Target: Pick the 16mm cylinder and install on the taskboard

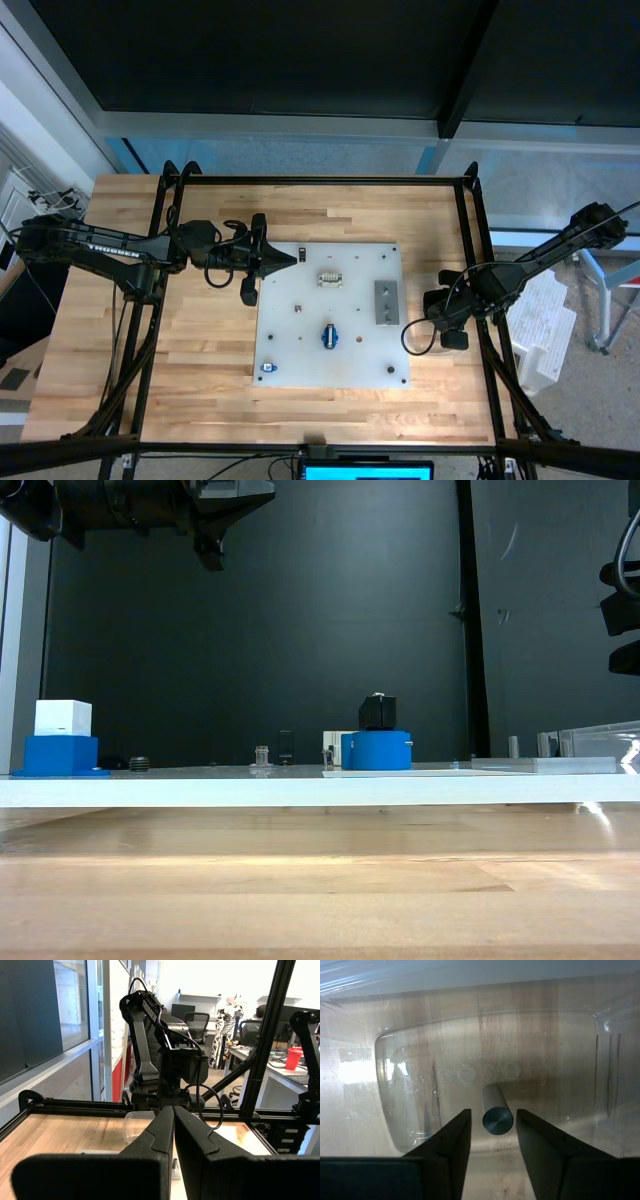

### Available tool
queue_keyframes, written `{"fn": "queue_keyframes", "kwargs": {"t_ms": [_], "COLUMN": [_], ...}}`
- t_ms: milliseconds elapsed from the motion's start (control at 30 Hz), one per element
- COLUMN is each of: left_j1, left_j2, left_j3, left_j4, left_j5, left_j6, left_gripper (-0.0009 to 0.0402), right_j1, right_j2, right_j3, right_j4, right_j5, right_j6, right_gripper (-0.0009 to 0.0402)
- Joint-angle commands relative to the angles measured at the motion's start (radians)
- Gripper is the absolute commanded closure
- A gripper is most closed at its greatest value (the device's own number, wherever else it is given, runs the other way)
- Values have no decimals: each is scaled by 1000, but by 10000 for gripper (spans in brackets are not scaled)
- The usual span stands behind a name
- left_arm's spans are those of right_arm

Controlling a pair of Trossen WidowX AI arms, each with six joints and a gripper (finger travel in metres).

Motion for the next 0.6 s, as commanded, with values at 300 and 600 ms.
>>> {"fn": "queue_keyframes", "kwargs": {"t_ms": [300, 600], "left_j1": [0, 0], "left_j2": [0, 0], "left_j3": [0, 0], "left_j4": [0, 0], "left_j5": [0, 0], "left_j6": [0, 0], "left_gripper": [393, 393], "right_j1": [0, 0], "right_j2": [0, 0], "right_j3": [1, 28], "right_j4": [2, -24], "right_j5": [0, 0], "right_j6": [-1, -1], "right_gripper": [389, 385]}}
